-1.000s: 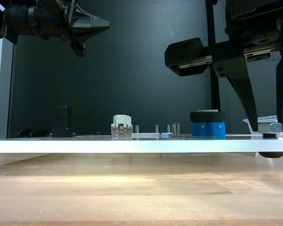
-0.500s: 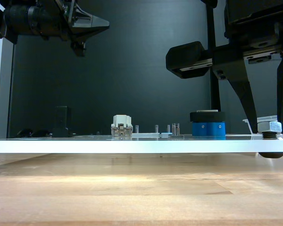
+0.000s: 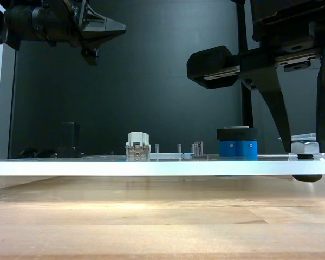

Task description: Pick the M12 nut and place it on its threads and fasten

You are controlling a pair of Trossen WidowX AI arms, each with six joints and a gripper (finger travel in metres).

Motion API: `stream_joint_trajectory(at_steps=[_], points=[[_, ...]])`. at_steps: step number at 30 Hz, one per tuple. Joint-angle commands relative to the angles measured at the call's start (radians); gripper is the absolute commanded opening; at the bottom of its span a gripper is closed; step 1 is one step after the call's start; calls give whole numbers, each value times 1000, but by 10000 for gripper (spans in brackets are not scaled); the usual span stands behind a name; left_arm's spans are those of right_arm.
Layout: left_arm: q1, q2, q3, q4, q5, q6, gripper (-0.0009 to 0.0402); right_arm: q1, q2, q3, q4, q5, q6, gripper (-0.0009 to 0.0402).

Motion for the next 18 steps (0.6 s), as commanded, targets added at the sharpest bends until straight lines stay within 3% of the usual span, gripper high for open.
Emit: stream_joint_trajectory(at_steps=[1,18], points=[[0,0,0,0,0,0,0,0,2,1,-7,0,0,23],[0,0,0,0,0,0,0,0,4,-13,-2,0,43,23]])
